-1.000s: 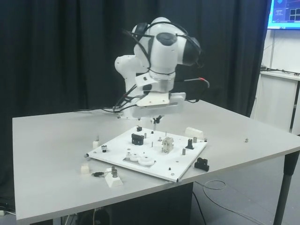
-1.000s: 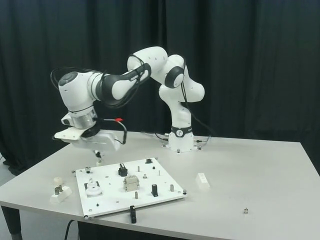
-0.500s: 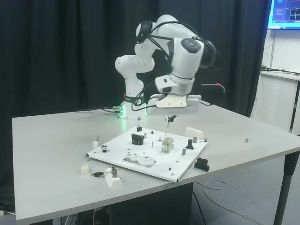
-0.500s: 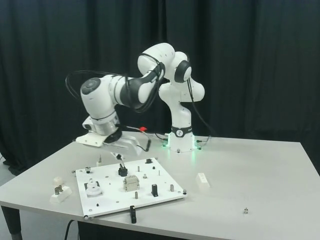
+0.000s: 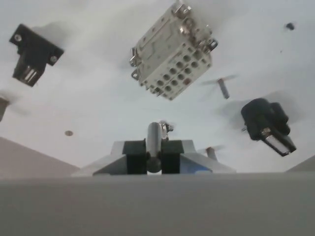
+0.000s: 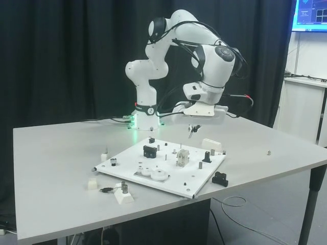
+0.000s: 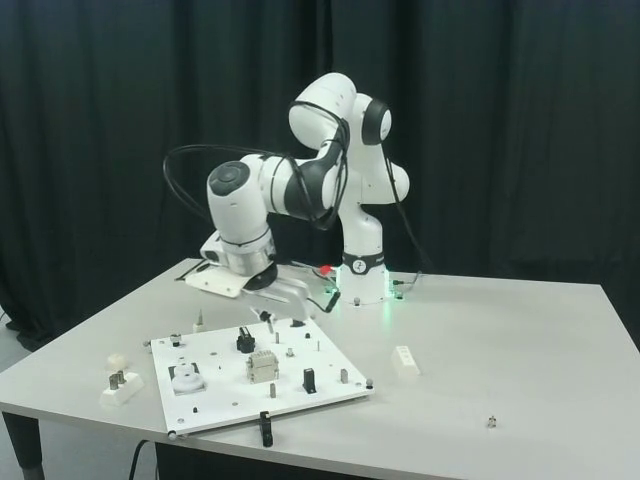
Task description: Insert round peg 2.
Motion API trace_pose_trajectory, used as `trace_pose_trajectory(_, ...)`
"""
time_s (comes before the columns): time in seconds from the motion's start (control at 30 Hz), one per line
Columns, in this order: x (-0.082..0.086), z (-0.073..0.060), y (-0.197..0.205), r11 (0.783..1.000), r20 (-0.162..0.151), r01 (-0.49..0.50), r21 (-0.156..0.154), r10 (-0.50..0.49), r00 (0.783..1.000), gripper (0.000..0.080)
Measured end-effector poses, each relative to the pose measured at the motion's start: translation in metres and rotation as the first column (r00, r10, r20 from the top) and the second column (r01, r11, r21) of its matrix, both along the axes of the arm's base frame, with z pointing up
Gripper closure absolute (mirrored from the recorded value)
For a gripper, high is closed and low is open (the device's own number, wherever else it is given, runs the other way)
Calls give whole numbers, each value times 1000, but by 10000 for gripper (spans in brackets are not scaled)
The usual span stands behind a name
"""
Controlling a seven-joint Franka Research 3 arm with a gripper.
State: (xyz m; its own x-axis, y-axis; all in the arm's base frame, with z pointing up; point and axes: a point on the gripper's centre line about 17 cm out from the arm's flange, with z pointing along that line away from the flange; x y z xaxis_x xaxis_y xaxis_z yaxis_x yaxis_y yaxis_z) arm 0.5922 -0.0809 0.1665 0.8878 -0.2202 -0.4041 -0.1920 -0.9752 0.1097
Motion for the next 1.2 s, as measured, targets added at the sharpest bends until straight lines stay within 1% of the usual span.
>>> trace_pose_trajectory(0.1,-4,-1,6,1000,6,-1,-5,1,1000,746)
trace_pose_trajectory(0.3,-14,-2,19,1000,23,7,-2,-6,1000,746)
trace_pose_trajectory(0.6,-32,-6,35,1000,51,24,-3,-24,998,746)
trace_pose_trajectory(0.73,-40,-11,41,1000,71,29,-2,-29,997,746)
trace_pose_trajectory(1.2,-62,-30,58,998,160,60,-2,-59,985,746)
